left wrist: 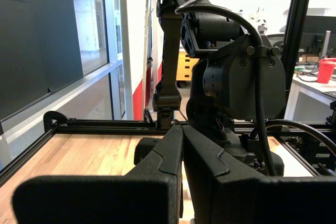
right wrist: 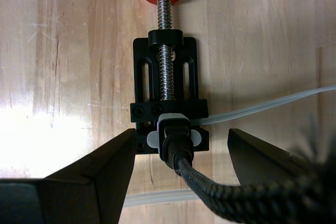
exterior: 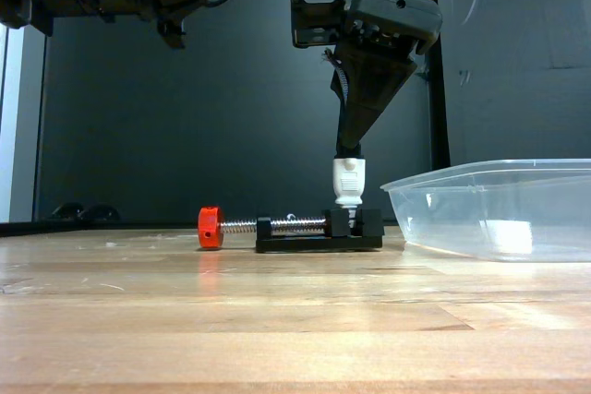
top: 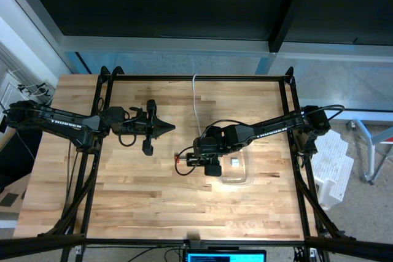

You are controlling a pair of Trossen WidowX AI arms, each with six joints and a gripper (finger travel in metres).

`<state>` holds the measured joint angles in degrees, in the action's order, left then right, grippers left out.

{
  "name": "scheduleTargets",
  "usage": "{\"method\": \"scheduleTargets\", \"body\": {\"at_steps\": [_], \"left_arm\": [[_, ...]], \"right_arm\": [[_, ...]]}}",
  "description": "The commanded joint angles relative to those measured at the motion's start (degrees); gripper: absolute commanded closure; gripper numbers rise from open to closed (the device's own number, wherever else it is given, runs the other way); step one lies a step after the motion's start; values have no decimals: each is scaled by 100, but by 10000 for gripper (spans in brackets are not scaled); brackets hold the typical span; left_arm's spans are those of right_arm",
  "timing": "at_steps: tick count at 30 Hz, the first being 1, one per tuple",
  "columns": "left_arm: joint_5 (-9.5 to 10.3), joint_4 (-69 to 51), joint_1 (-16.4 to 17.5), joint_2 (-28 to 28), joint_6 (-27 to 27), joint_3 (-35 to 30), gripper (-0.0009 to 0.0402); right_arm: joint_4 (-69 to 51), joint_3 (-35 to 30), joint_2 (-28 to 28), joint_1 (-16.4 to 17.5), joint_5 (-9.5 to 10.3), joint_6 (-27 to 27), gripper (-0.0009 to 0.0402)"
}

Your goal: Remove the power plug from the receptacle and place in the container

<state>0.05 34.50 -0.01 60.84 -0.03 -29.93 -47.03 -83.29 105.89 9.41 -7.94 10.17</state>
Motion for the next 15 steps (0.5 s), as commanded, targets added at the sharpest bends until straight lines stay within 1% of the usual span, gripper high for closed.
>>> {"method": "scheduleTargets", "body": {"at_steps": [1, 7, 15], "left_arm": [[-2, 2, 0, 2, 2, -2, 393], [-2, 2, 2, 2, 2, -2, 393], [-2, 2, 2, 2, 2, -2, 393]], "right_arm": [[7, 2, 0, 0, 0, 7, 179], [9, 2, -2, 0, -4, 7, 234], [9, 2, -2, 0, -4, 9, 328]]}}
